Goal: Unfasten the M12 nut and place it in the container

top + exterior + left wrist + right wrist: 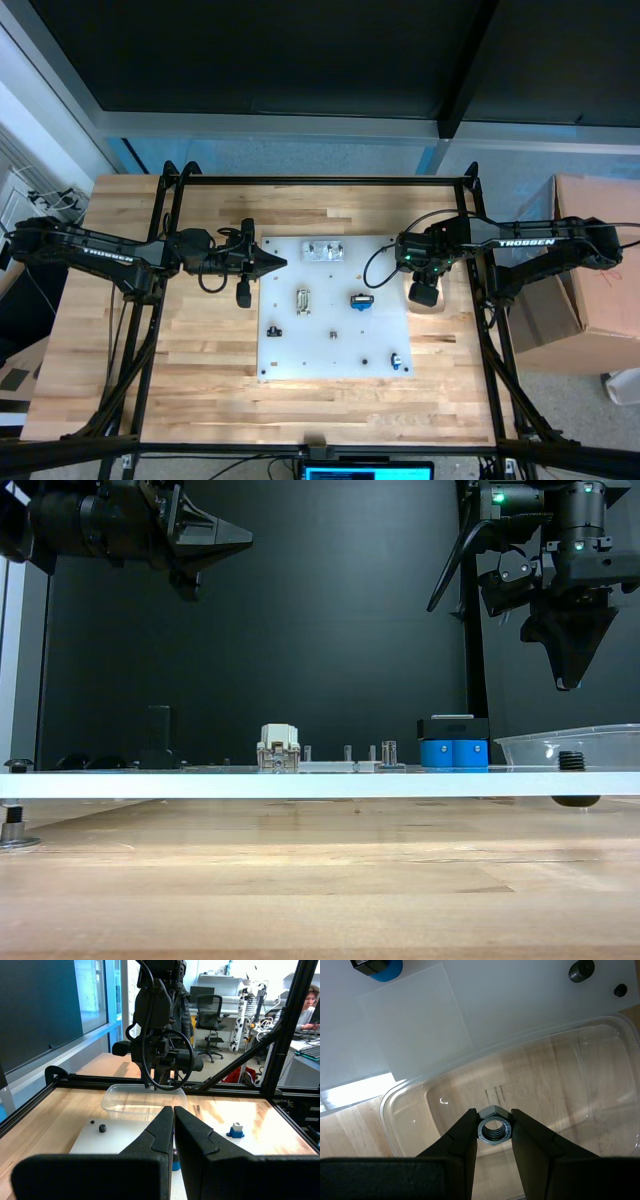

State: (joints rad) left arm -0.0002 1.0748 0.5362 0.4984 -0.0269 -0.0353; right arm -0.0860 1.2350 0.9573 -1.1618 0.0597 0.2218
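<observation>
The small silver nut point(494, 1131) is held between the fingers of my right gripper point(494, 1118), which is shut on it, threaded hole facing the camera. It hangs clear of its stud, above the inside of the clear container point(410, 1091). The black ribbed stud point(571, 761) stands bare on the white board point(300, 780); the right wrist view also shows the stud point(581, 970) with nothing on it. In the high view my right gripper point(425, 294) is over the container point(441, 305), just off the board's right edge. My left gripper point(279, 262) hovers high at the board's far left edge, shut and holding nothing.
On the board point(330, 340) stand a blue block point(360, 301), a beige connector point(303, 300), a silver fitting point(324, 250) and small posts. Black frame rails point(320, 181) surround the wooden table. A cardboard box point(598, 270) stands beyond the right side.
</observation>
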